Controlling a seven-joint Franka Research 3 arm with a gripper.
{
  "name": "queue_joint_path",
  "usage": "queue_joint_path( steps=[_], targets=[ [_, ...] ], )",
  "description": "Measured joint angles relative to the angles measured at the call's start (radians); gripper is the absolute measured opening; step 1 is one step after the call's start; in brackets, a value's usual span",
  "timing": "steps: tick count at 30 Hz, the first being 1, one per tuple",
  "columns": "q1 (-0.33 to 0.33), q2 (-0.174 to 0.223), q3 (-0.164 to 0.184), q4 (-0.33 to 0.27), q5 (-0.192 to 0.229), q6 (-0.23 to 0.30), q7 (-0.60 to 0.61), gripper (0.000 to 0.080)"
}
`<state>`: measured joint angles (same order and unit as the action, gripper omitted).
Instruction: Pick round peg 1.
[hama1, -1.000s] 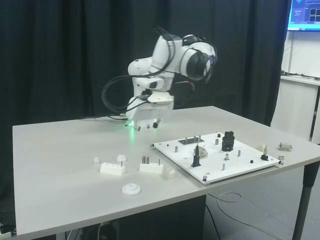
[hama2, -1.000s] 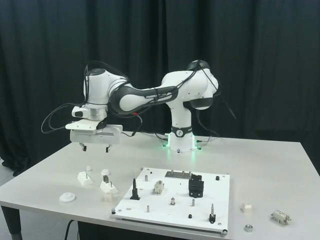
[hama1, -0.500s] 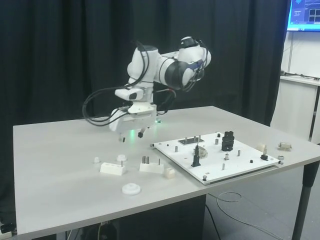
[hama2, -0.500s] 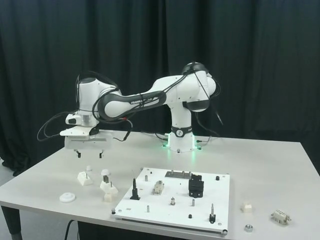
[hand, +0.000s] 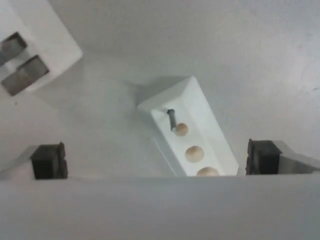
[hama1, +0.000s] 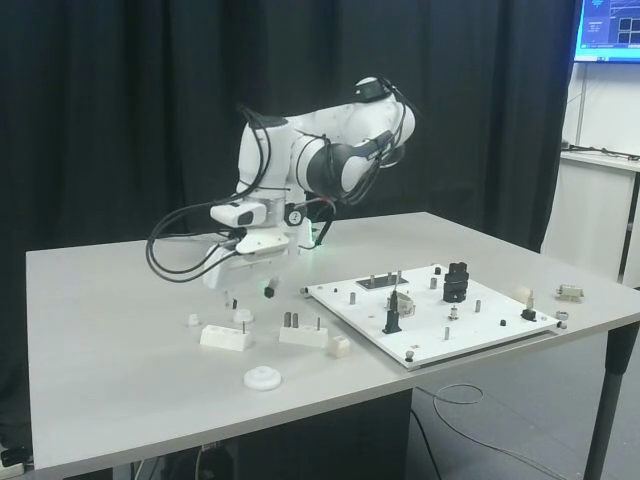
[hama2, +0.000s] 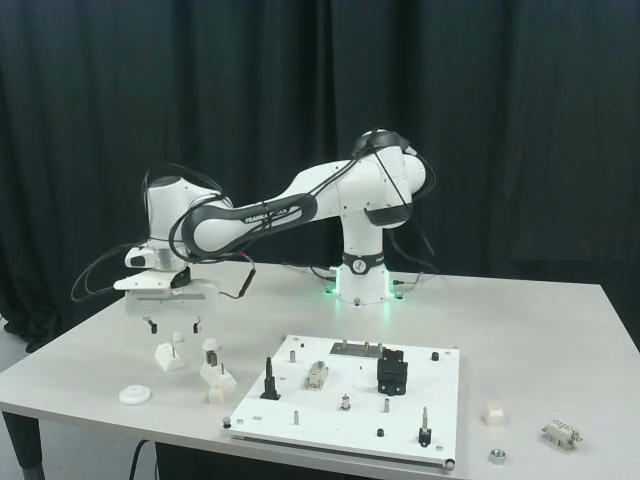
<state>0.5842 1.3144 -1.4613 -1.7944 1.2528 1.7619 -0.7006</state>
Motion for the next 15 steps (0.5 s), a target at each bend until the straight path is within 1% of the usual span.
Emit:
queue_joint_path(
  steps=[6,15],
  targets=[
    [-0.022,0.000,0.029,0.006,0.019,0.028,0.000,0.0800],
    [-0.052,0.000,0.061,0.022,0.021,0.033,0.000,0.0800]
  ],
)
